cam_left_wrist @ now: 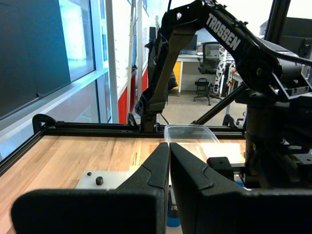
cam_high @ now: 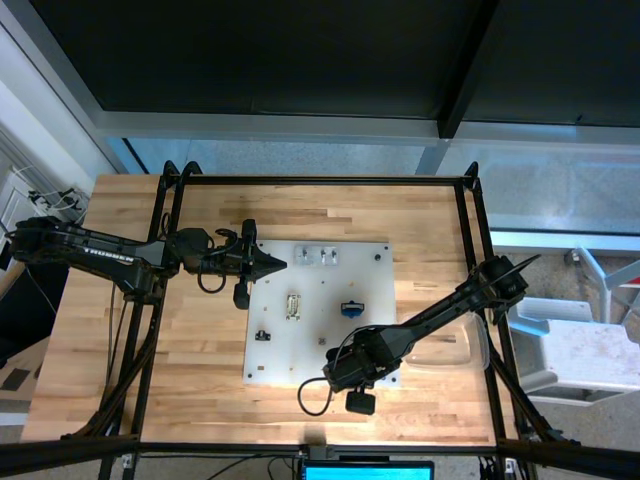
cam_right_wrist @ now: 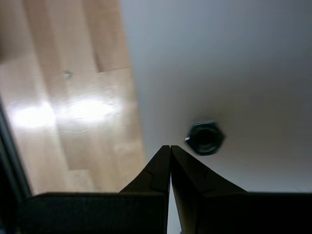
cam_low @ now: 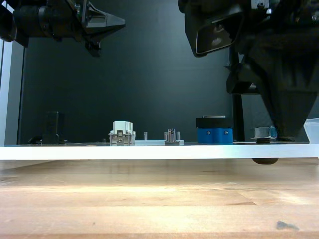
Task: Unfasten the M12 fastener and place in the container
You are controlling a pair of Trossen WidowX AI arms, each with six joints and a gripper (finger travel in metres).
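- The silver nut (cam_right_wrist: 205, 138) sits flat on the white board (cam_right_wrist: 243, 58) near its near right edge. It is not in the container (cam_high: 483, 345), which stands on the table just off the board's right side.
- I cannot tell whether the nut is threaded on its stud or lies loose. No ribs show beneath it in the low view.
- The right hand (cam_right_wrist: 170, 147) is pinched together on nothing. Its 2 fingers are pressed flat to each other, with the tips just beside the nut, not around it.
- That placement seems to suit neither a turn nor a lift. The hand would likely have to widen and centre over the nut first.
- The nut's bore points straight up. It is squat, wider than tall, with no real long axis, and its 6 flats face sideways.
- The left hand (cam_high: 272, 265) hangs high over the board's far left edge, fingers closed and empty, probably parked out of the way.
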